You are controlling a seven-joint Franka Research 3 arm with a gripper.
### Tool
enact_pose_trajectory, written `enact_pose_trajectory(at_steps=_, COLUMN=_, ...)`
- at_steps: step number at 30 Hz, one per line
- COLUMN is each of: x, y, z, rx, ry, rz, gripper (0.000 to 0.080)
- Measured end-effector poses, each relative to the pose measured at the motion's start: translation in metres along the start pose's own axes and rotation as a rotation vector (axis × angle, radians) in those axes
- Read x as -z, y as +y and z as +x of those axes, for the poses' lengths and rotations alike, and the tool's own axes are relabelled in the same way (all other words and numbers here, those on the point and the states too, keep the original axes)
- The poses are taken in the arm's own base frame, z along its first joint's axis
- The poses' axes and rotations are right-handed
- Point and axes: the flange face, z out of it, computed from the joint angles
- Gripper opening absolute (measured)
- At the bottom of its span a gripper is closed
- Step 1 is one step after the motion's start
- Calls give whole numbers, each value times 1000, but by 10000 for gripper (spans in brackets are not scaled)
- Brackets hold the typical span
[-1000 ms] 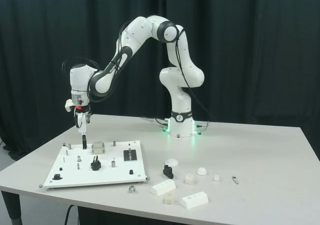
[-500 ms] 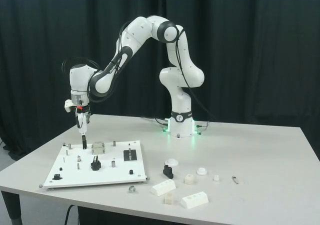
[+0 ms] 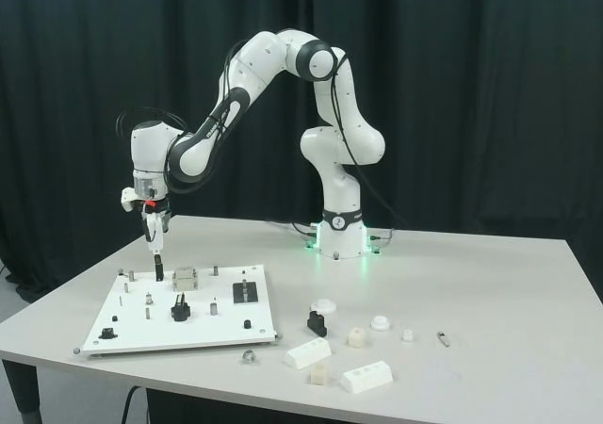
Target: Remove USB.
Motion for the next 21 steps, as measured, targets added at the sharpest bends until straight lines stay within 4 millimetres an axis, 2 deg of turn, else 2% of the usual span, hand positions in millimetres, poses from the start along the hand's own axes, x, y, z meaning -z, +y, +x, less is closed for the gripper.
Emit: enact_pose_trajectory(at_steps=21, x=1, y=0, z=-2, rx=-19, ry=-15, rz=-14, gripper=48)
